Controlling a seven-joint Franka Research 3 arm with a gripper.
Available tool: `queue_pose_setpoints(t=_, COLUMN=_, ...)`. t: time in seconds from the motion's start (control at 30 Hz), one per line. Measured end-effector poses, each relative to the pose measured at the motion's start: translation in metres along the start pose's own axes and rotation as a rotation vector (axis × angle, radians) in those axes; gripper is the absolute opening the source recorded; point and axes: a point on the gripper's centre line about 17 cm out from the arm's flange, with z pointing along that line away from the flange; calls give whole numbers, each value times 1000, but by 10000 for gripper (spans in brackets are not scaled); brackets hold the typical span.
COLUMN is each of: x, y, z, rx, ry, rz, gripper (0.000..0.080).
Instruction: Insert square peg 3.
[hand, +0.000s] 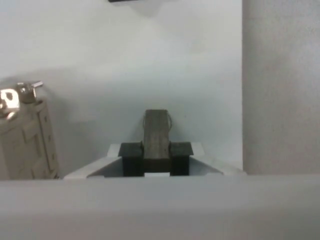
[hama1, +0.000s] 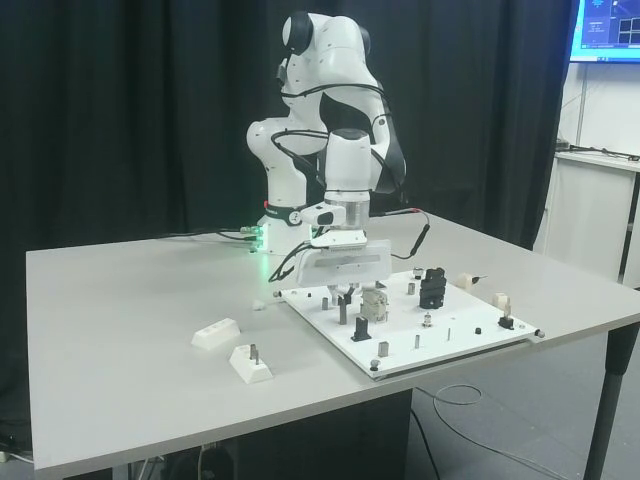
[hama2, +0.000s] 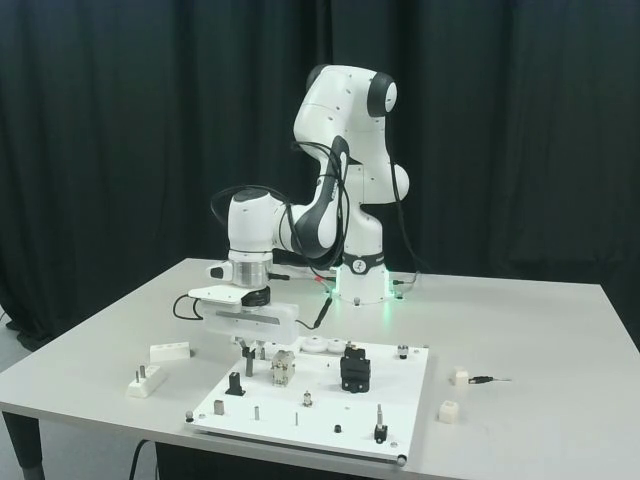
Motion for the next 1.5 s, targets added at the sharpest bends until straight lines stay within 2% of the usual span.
queue_pose_setpoints(t=1.5, x=6, y=0, z=0, rx=-5, ry=10, rz=-4, gripper=106)
